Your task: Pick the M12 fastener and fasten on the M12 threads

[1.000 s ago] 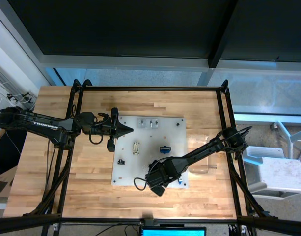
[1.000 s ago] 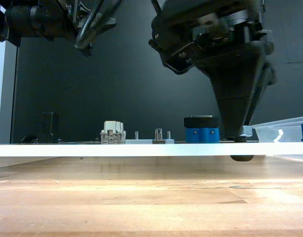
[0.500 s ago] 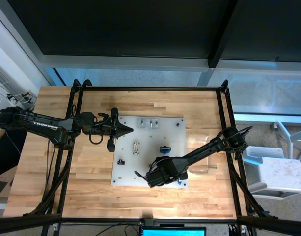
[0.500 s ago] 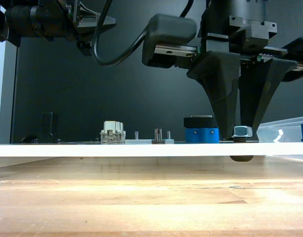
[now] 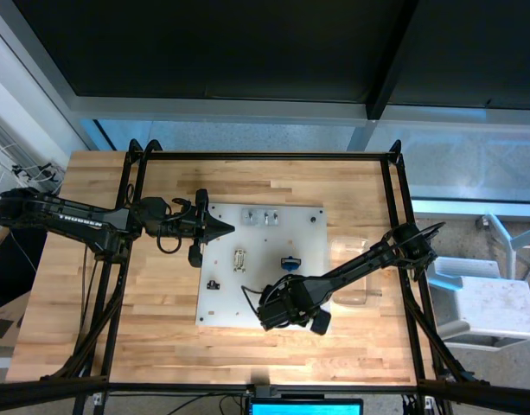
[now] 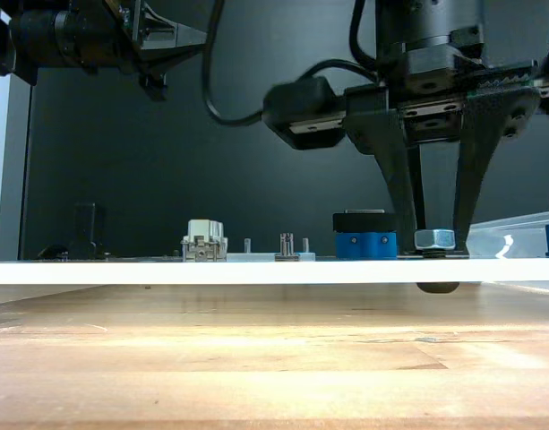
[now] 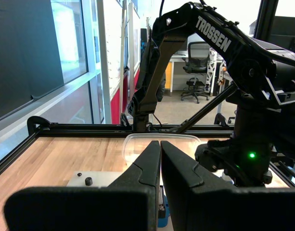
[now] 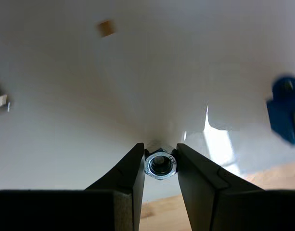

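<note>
One change stands out over the last second: the right gripper [image 6: 436,248] has swung about its own upright axis above the near right edge of the white board [image 5: 220,298]. In the low view it first showed as a single dark wedge and now shows both fingers spread face-on, and its cable has swept round with it. Its claw has stayed clamped on the M12 fastener [image 8: 160,164] throughout. The nut has kept its place just above the board, with a dark sliver of the M12 threads [image 6: 433,254] showing beneath it. I read this as the nut seated on its stud and being spun down, so the fastening is under way. How many ribs remain uncovered cannot be told. The nut is bright faceted steel, six-sided, with a dark bore. The fingers are matt black and taper to blunt flat tips pressed against two opposite flats. The board is smooth and glossy enough to throw back a glare patch, and it lies on pale planked wood. The left gripper [image 5: 230,228] hangs at the board's far left edge, its black wedge fingers closed together on nothing.
</note>
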